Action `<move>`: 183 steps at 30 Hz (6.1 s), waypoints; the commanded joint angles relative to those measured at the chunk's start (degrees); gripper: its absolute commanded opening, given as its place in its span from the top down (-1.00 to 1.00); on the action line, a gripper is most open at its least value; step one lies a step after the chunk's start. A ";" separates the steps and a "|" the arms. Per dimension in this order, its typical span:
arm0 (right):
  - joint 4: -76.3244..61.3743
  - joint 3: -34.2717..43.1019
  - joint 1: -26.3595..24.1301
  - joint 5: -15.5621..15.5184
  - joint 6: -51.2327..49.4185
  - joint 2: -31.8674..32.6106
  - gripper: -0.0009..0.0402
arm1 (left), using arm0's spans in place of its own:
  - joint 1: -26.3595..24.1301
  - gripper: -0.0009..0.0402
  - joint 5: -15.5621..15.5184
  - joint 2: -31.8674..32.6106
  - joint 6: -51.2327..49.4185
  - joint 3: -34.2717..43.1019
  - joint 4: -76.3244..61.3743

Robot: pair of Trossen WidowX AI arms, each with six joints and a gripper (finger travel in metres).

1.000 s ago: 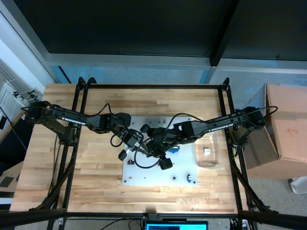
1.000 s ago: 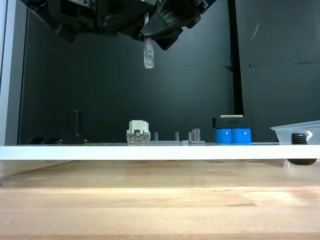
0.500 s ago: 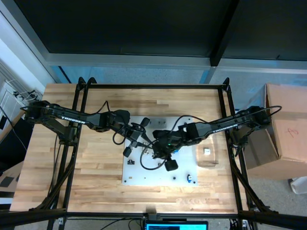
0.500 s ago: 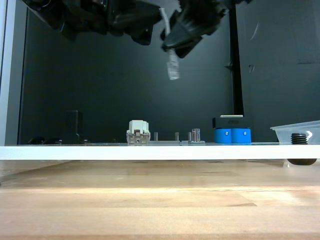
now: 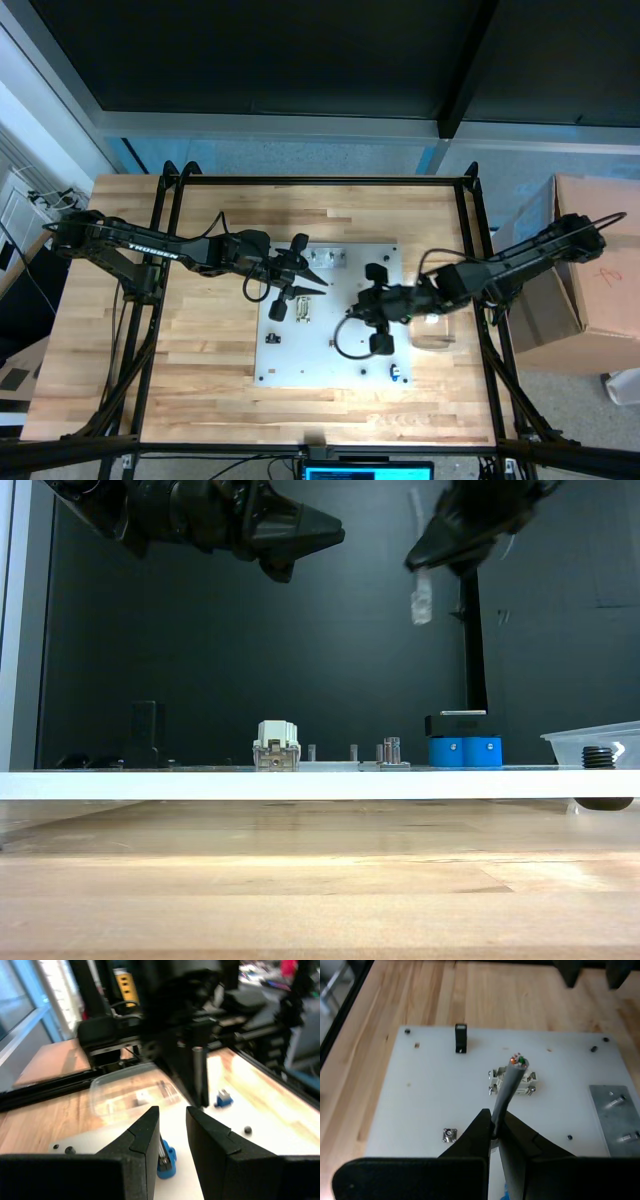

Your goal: Pick the RJ45 connector and install on the taskboard

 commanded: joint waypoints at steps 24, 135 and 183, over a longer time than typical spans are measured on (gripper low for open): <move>-4.96 -6.05 25.57 21.79 34.42 1.33 0.96 | -0.04 0.77 -4.68 0.02 -10.47 -0.04 2.43; -18.25 -1.20 35.71 27.67 56.92 13.75 0.96 | -0.02 0.76 -4.68 0.02 -10.47 -0.07 2.45; -19.45 -1.97 35.80 16.55 56.76 9.14 0.13 | -0.02 0.77 -4.66 0.02 -10.47 -0.07 2.45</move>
